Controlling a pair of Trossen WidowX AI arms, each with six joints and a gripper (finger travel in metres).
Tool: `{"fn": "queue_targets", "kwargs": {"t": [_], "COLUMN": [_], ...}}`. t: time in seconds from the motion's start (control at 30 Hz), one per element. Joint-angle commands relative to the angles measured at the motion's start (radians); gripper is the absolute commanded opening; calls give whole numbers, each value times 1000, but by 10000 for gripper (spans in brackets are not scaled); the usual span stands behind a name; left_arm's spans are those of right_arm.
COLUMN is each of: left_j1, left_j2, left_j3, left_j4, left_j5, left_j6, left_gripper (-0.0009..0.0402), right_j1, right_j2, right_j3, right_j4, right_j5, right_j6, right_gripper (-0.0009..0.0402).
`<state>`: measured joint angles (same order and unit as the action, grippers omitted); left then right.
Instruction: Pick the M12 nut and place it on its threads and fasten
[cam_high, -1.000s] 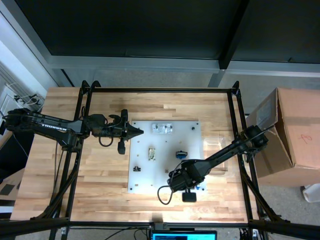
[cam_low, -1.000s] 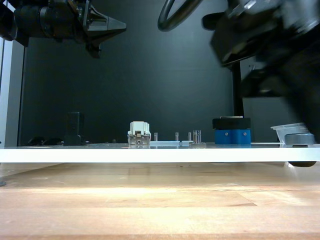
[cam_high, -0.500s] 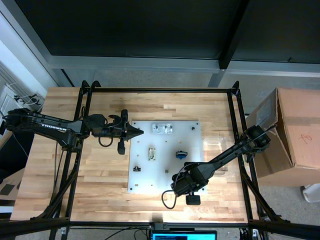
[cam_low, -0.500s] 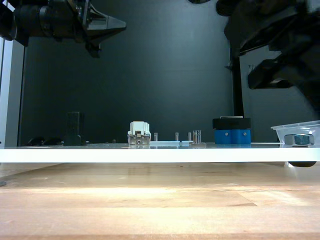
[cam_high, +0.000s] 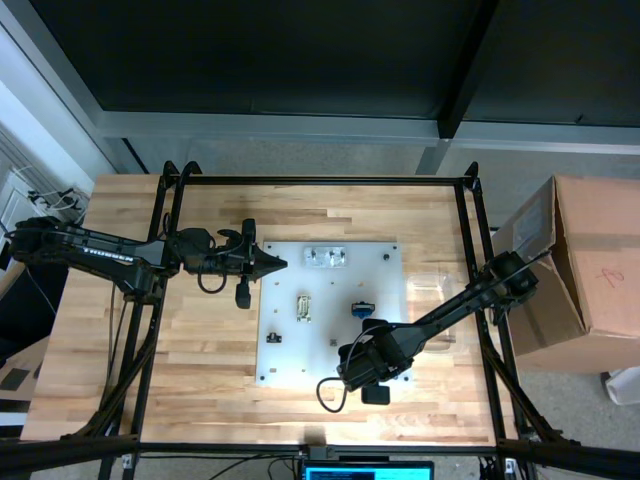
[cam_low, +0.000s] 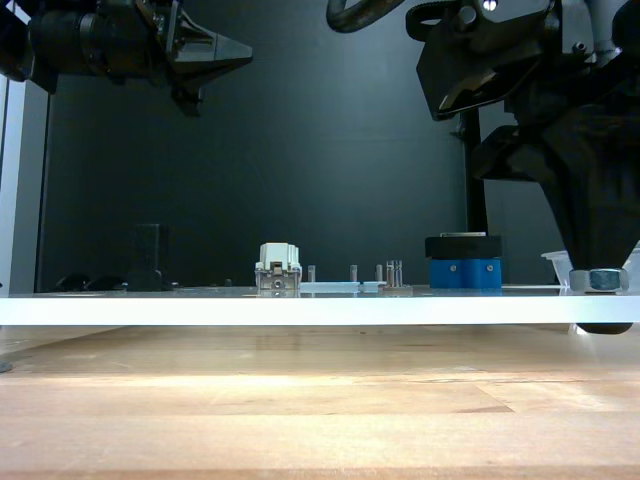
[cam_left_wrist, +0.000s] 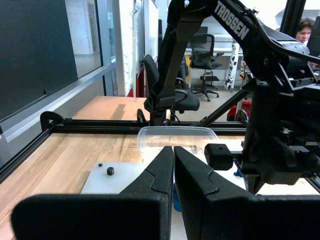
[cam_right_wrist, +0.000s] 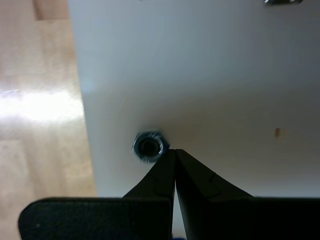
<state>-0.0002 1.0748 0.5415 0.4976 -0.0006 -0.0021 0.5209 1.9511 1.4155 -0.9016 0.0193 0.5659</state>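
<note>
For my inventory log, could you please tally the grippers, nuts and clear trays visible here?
Grippers: 2 (left gripper raised over board's left edge; right gripper beside nut)
Nuts: 1, on its stud, held by neither
Clear trays: 1
Total: 4

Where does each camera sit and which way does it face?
High: above near edge, looking down at board; left arm, right arm show.
Low: table-top height, looking level; left gripper high far-left, right gripper over nut.
Left wrist: along shut fingers towards right arm.
Right wrist: down past shut fingers at nut on its stud.
Low and right wrist share the nut.
</note>
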Motion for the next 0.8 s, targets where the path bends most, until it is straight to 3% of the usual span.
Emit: {"fn": "queue_targets", "kwargs": {"t": [0.03,0.4,0.63,0.8], "left_j1": [0,0,0,0], "left_j2": [0,0,0,0], "left_j3": [0,0,0,0], "left_j4": [2,-4,0,0], "left_j5": [0,0,0,0], "left_j6": [0,0,0,0], "left_gripper": [0,0,0,0], "right_j1": [0,0,-6,-60], "right_j2": [1,-8,-66,-155], "right_j3": [0,0,-1,-43], "right_j4": [42,9,5,29], "right_j5": [-120,-79,21,44], "right_j6": [-27,-29,-85,-157], "right_gripper": [0,0,0,0]}}
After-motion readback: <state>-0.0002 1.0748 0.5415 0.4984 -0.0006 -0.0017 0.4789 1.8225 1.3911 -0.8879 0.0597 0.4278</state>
